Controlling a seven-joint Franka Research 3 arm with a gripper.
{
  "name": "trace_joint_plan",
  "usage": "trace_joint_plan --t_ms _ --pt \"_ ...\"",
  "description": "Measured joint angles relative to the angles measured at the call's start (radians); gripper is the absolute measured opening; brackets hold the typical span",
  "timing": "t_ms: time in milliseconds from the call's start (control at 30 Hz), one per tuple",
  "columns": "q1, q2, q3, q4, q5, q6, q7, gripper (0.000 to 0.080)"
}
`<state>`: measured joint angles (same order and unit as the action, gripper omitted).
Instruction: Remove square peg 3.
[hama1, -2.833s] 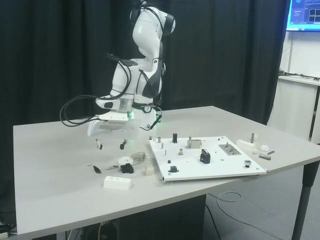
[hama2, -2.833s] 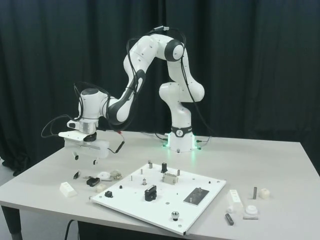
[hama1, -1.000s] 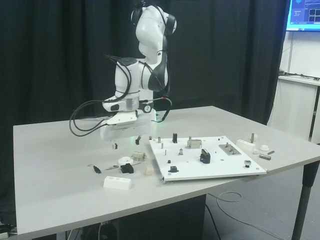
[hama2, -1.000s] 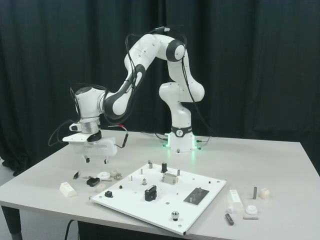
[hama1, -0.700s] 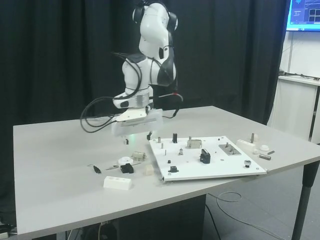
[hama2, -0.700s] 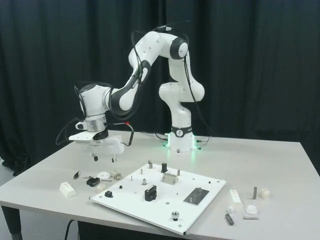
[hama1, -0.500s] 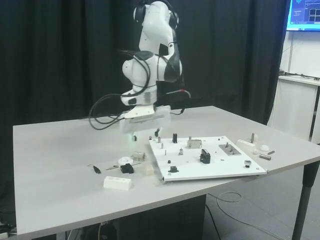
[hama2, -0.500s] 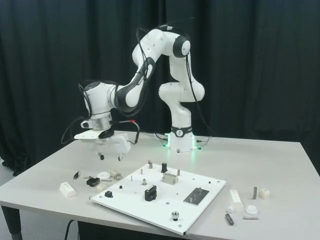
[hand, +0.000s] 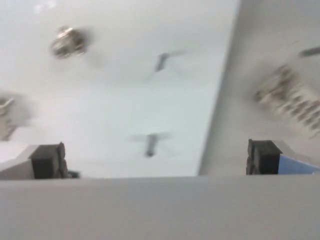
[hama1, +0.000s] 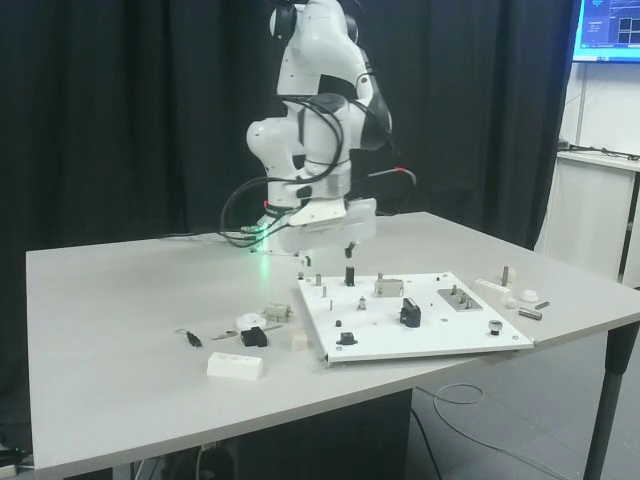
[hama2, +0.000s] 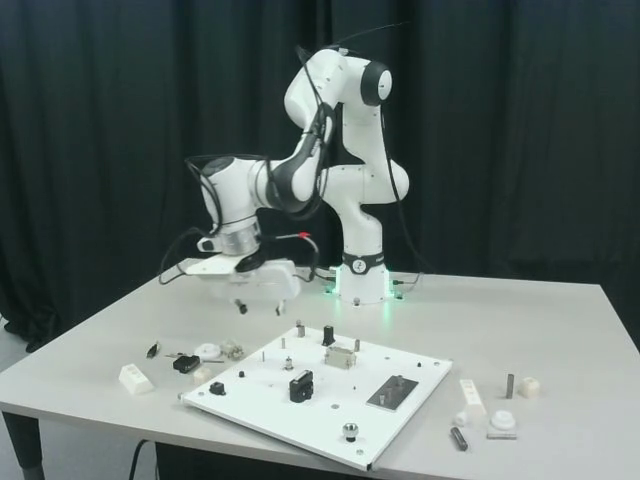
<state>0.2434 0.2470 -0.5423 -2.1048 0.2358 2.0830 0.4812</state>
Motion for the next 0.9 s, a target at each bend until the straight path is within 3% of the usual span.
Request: trace_joint_plan --t_ms 433,900 --pt "0.152 -0.073 0.002 -0.094 -0.028 -0.003 0.213 0.0800" --pt "0.259 -0.086 0.040 -0.188 -0.029 0.094 0.436 0.0800"
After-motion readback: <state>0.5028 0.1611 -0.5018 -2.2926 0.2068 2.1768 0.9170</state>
